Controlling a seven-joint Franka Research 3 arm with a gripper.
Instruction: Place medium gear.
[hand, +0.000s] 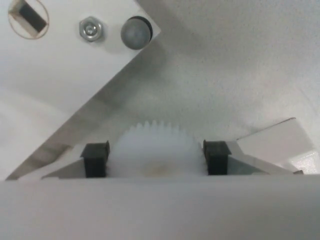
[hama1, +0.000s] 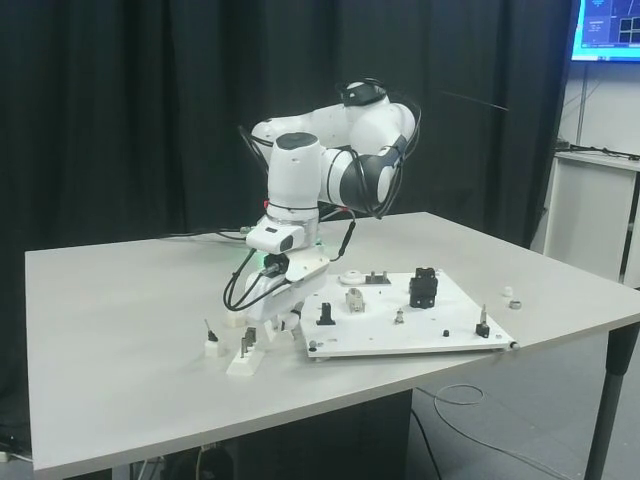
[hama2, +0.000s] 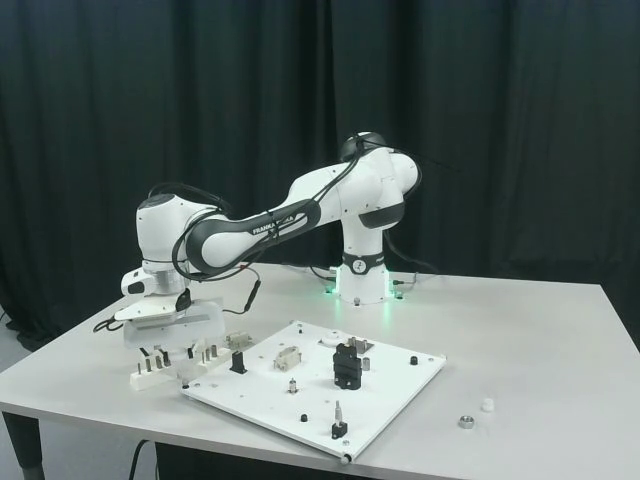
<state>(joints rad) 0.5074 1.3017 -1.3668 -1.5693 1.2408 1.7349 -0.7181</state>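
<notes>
White arm (hama2: 270, 215) reaching low over the left part of the grey tabletop (hama1: 120, 300), wrist down beside the left edge of the white assembly board (hama2: 400, 385).

Edges and open room:
- Corner of the assembly board (hand: 75, 65) in the wrist view, carrying a hex nut (hand: 91, 29), a grey round stud (hand: 135, 32) and a rectangular slot (hand: 29, 18); board edge running diagonally, close to the fingers.
- Bare tabletop (hand: 240, 60) beyond that edge, free of parts ahead of the gear.
- Small white fixtures (hama2: 150, 368) with upright pins just beside the gripper, on the near left in the second room view; little clearance there.
- On the board: black block (hama2: 346, 368), black bracket (hama2: 238, 363), several short posts.
- Well apart on the right: a nut (hama2: 466, 421) and a small white cap (hama2: 488, 405) on open tabletop.
- Broad free surface on the far left and far right.

Task part and fingers:
- Gripper (hand: 156, 159) clenched on the medium gear (hand: 155, 150), white, toothed rim showing above the finger line.
- Black fingers (hand: 95, 159) touching the gear on opposite flanks, gear centred between them.
- Gear held off the board, just beside the board's corner edge; whether resting on the tabletop or held above it, not discernible.
</notes>
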